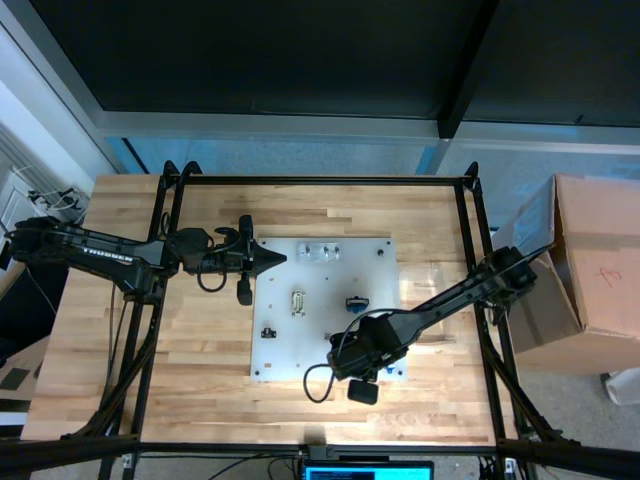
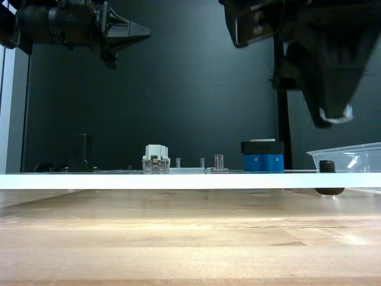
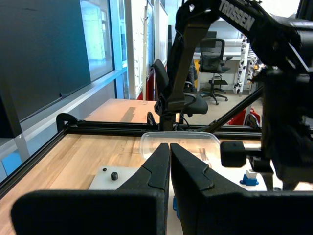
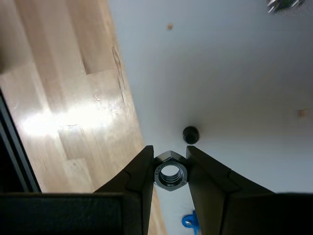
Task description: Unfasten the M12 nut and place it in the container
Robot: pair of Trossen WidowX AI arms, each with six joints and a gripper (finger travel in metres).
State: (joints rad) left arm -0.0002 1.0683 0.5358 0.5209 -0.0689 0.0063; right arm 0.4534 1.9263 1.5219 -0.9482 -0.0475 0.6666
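My right gripper [image 4: 169, 152] is shut on the small silver nut [image 4: 170, 175], gripping it by its flats and holding it clear above the board. The black stud [image 4: 190, 133] stands bare on the white board [image 1: 300, 340], a short way below and beside the nut. In the low view the stud [image 2: 326, 166] shows its ribs, and the nut [image 2: 336, 114] hangs above it in the right gripper [image 2: 334, 117]. Behind it stands the clear container [image 2: 351, 154], which holds no nut [image 1: 440, 290]. My left gripper [image 1: 272, 257] hovers shut and holding nothing at the board's far left edge.
A blue block with a black cap [image 2: 262, 159] and a white connector [image 2: 155, 161] stand on the board. A black frame rail [image 1: 470, 250] borders the table. A cardboard box [image 1: 590, 270] sits off the table's right side.
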